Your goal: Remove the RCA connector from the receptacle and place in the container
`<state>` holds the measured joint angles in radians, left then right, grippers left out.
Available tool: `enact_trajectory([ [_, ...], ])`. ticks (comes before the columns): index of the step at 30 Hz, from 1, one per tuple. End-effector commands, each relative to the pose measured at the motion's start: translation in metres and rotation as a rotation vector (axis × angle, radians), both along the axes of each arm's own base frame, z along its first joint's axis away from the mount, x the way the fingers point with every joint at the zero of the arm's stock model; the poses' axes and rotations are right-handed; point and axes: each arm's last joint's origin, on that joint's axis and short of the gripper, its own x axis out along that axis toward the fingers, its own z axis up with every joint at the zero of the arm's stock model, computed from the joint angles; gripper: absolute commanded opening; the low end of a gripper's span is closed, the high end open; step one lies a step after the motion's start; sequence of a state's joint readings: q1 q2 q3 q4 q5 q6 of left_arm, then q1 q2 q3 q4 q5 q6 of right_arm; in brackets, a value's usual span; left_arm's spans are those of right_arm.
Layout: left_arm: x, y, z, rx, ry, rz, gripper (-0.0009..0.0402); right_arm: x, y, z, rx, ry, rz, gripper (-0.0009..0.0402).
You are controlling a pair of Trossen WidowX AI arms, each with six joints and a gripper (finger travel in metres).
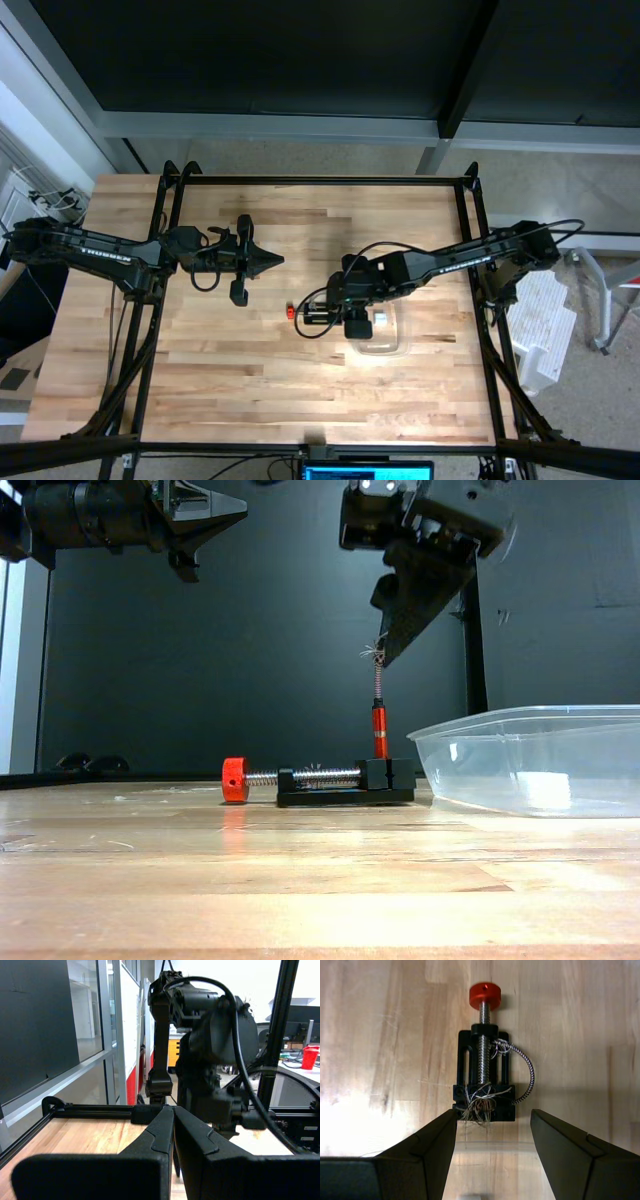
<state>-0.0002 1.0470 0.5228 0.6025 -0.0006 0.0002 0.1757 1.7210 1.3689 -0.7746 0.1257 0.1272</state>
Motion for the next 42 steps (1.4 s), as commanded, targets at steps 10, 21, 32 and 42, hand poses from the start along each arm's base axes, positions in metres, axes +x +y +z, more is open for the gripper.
enact_trajectory([
  [10,0.0,0.0,0.0,0.0,0.0,0.0,0.0,0.021,0.005,-0.031,-0.011,0.079,-0.019,0.0208],
  [21,0.0,0.0,0.0,0.0,0.0,0.0,0.0,0.027,0.006,-0.044,-0.025,0.112,-0.021,0.0208],
  [32,0.0,0.0,0.0,0.0,0.0,0.0,0.0,0.026,0.005,-0.043,-0.026,0.111,-0.019,0.0154],
  [42,0.0,0.0,0.0,0.0,0.0,0.0,0.0,0.026,0.005,-0.044,-0.028,0.114,-0.02,0.0093],
])
